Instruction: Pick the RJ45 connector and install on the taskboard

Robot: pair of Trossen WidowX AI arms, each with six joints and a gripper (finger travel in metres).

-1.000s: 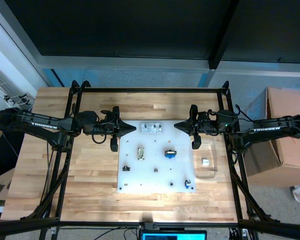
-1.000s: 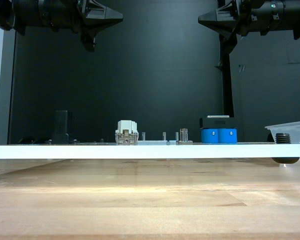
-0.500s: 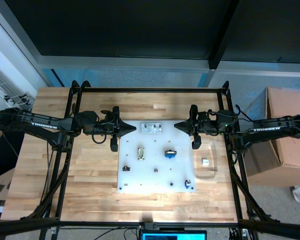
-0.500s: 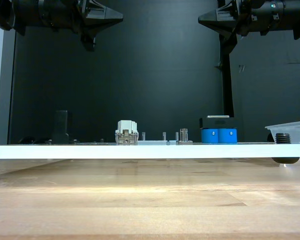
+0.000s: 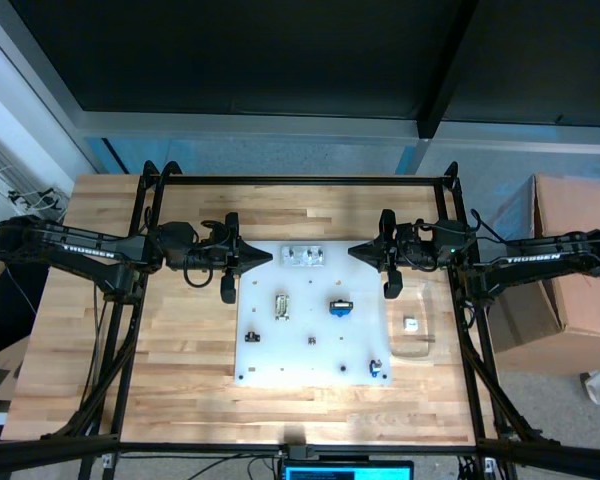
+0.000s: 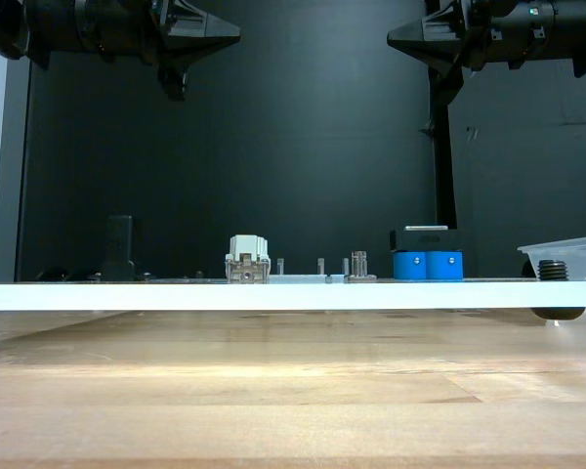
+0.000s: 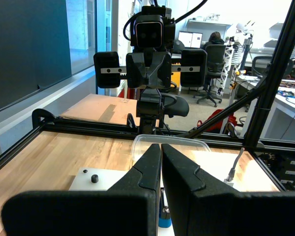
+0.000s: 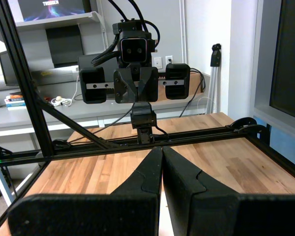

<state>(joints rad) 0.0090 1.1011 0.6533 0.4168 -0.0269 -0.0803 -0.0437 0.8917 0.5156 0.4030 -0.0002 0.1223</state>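
Note:
The white task board lies mid-table. On the small blue jack at its near right corner sits a grey piece. In the left wrist view the connector stands there with its grey cable rising from it; how deep it sits I cannot tell. The white block in the clear tray shows nothing dark on it. My left gripper hovers high over the board's far left edge, shut and empty. High over the far right edge, my right gripper is shut on nothing.
Other fittings stand on the board: a blue part at the middle and a pale socket. A black frame rings the wooden table. A cardboard box stands off the right side.

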